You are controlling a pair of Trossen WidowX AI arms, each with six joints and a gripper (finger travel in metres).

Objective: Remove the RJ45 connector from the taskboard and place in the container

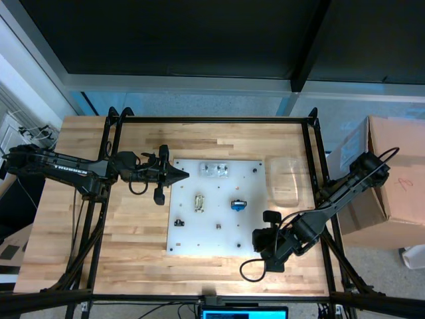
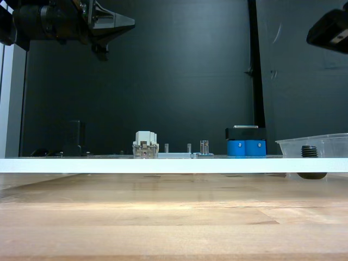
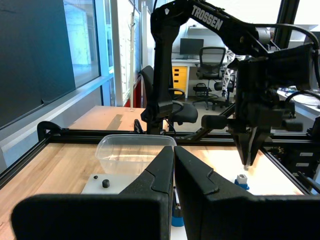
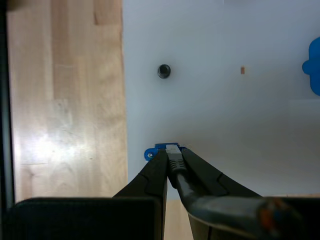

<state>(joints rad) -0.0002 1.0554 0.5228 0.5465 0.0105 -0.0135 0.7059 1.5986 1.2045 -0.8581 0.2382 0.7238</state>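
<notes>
RJ45 connector (image 4: 173,150) is sitting pinched in the right gripper (image 4: 172,156) at its blue seat (image 4: 149,154), lower right of the taskboard (image 1: 199,232); how deep is unclear. Left gripper (image 1: 180,175) is hovering, pincer together, at the board's upper left.

**Arm pair, black, six-jointed: pose and grip**

- The left arm (image 1: 66,169) reaches in level from the left edge of the wooden table (image 1: 133,266), carried high.
- The left gripper (image 1: 180,175) has its tapered black fingers pressed together on nothing (tip just over the left edge of the white task board (image 1: 199,232)).
- The right arm (image 1: 345,189) is bent in from the right edge with its wrist turned downward.
- The right gripper (image 4: 171,156) points straight down at the board's near right corner, fingers clamped on the small grey RJ45 connector (image 4: 173,150).
</notes>
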